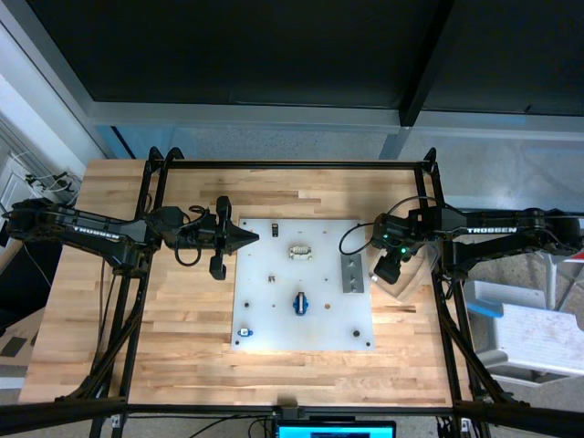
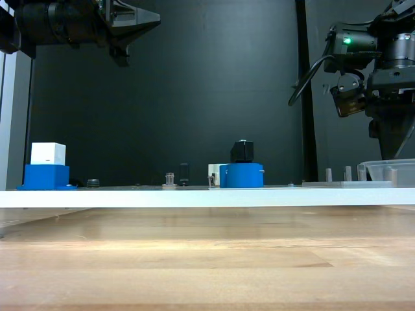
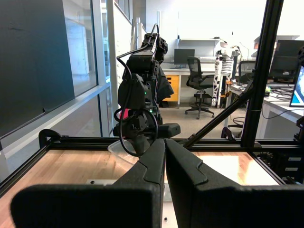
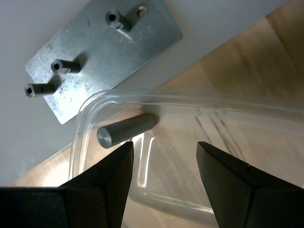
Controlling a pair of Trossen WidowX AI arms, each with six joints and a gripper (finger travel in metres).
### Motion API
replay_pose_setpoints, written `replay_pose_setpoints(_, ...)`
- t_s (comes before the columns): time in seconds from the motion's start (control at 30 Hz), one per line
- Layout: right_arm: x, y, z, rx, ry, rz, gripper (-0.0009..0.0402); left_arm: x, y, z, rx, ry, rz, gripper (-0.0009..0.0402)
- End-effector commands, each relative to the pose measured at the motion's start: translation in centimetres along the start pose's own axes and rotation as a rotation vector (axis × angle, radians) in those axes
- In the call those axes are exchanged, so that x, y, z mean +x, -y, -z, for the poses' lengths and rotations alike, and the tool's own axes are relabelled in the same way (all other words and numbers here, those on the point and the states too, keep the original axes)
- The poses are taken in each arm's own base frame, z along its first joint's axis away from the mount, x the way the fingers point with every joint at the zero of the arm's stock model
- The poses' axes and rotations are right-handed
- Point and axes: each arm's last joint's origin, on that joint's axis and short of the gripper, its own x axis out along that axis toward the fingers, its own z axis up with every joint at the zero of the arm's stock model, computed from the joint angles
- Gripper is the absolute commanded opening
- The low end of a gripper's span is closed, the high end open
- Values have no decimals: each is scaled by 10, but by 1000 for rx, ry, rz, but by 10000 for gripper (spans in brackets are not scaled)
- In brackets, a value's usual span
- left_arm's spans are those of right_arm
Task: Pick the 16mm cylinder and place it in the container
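**Cylinder in tray; right gripper above it, empty**

Right wrist view only: the short silvery-grey metal cylinder (image 4: 127,129) lies on its side inside the clear fan-shaped plastic container (image 4: 81,137), against its rim and just ahead of the right gripper (image 4: 164,147). That gripper is spread wide and holds nothing. In the high view the gripper hides the cylinder. A grey metal plate with pegs (image 4: 104,47) sits just beyond the rim. The left gripper (image 3: 165,142) is raised well apart, fingers pressed together.

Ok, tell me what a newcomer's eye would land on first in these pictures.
The right gripper, open, hangs over the clear container beside the right edge of the white board, and the 16mm cylinder lies inside the container near a corner. Across the table, the left gripper is shut and raised over the board's left edge. A blue upright piece stands out mid-board.
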Motion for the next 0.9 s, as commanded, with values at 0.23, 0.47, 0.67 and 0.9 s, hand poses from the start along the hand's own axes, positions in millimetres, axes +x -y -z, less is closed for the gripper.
replay_pose_setpoints(0.23,-12,-4,-2,-20,19,-13,168,0,0,0,0,0,0,0)
replay_pose_setpoints(0.47,-36,-11,-7,-51,22,-14,153,0,0,0,0,0,0,0)
replay_pose_setpoints(0.67,-54,-16,-8,-63,8,7,143,0,0,0,0,0,0,0)
replay_pose_setpoints(0.9,-64,-21,-5,-84,-22,13,137,0,0,0,0,0,0,0)
